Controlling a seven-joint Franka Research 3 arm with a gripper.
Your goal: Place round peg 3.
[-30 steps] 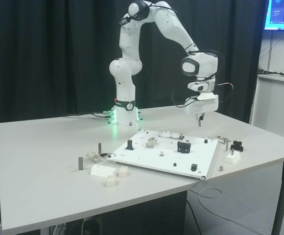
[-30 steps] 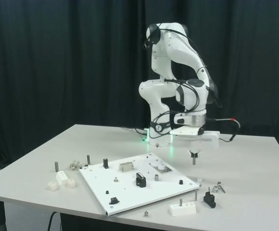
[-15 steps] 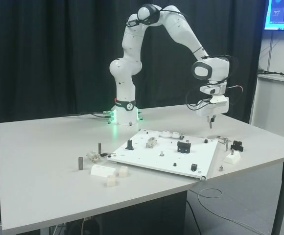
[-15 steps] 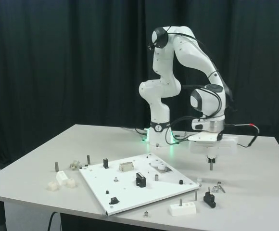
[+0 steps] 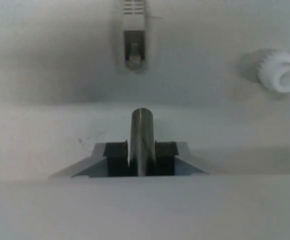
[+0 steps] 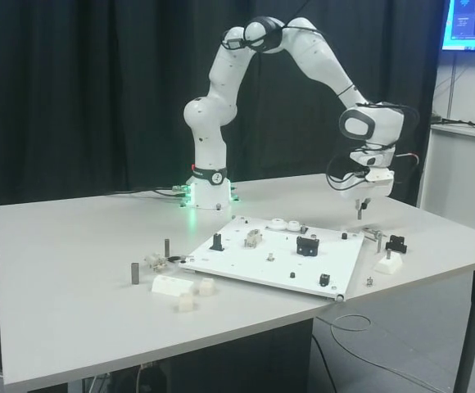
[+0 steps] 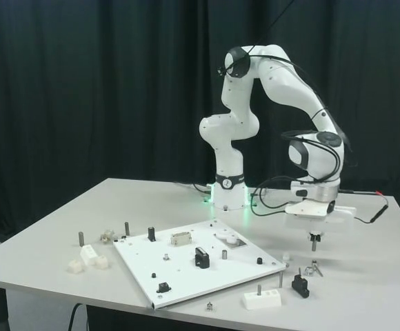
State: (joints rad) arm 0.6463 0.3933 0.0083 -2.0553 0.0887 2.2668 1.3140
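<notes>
Grey table (image 6: 74, 246), peg (image 5: 142, 140) upright, apparently clamped between closed jaws

You've got a white arm (image 7: 283, 83) on a grey table (image 6: 74, 246), with a green glow at its base (image 6: 190, 196). The board (image 7: 186, 265) is white, dotted with black fixtures (image 7: 201, 258), and the curtain (image 7: 83, 83) behind is black. The peg (image 5: 142, 140) looks grey.

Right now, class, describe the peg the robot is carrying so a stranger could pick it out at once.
Start at the white arm bolted to the grey table and follow it down to its gripper, which hangs beyond the white board. The round peg is the short grey cylinder pinched upright between the fingers. Unlike the other pegs, it is off the table.
</notes>
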